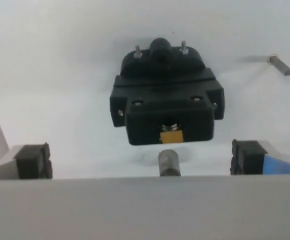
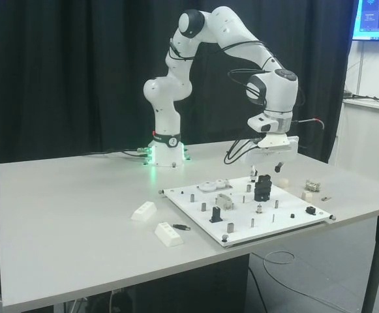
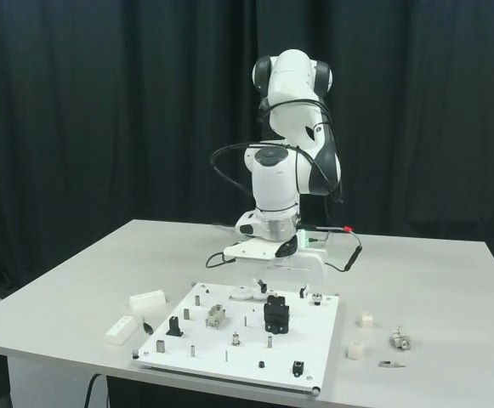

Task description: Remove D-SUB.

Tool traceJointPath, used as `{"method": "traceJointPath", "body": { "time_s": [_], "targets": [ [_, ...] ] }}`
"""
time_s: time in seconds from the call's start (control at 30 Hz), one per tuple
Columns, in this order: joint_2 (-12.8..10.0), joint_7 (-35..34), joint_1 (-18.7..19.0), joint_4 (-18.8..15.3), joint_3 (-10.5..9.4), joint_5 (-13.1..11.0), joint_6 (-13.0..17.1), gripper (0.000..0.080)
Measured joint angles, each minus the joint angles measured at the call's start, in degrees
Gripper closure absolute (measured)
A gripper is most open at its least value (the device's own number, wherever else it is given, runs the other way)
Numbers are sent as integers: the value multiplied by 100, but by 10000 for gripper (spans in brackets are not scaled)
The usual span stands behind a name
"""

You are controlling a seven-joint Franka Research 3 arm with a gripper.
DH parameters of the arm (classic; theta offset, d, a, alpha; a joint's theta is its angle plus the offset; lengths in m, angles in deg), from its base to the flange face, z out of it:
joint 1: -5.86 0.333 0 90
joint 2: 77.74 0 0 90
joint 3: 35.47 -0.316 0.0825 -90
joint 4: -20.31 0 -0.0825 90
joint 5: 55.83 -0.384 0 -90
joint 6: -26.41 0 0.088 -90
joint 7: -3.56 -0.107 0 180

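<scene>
Black plastic fills the middle of the wrist view: the D-SUB connector (image 1: 167,97) sits on the white board (image 1: 60,75), two small screws standing up on its far part, a short grey peg (image 1: 169,163) just beside its near face. The hand (image 1: 140,159) hangs above the connector, its two black fingertips (image 1: 33,161) spread wide apart and touching nothing, the connector lying between them but farther out. A small grey bar (image 1: 280,65) lies well apart from the connector on the board. In the first room view the white arm (image 2: 196,59) bends from its base on the grey table (image 2: 65,202) down over the board (image 2: 244,212), and the hand (image 2: 265,170) hovers just above the connector (image 2: 263,188), which stands near the board's far edge. Two white blocks (image 2: 155,222) lie on the table beside the board, well apart from the connector. In the second room view the hand (image 3: 283,288) is again just over the connector (image 3: 275,315), not gripping it; the connector stands near the middle of the board (image 3: 242,340), and small white pieces (image 3: 360,333) rest on the table beyond the board's edge.
</scene>
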Motion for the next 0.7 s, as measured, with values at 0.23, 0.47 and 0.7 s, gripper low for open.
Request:
{"method": "traceJointPath", "body": {
  "time_s": [0.23,0.47,0.7],
  "targets": [
    [-1,-99,6,-65,-39,0,145,3],
    [-1,-131,7,-102,-38,12,229,3],
    [-1,-152,7,-114,-25,34,282,3]
  ]
}}
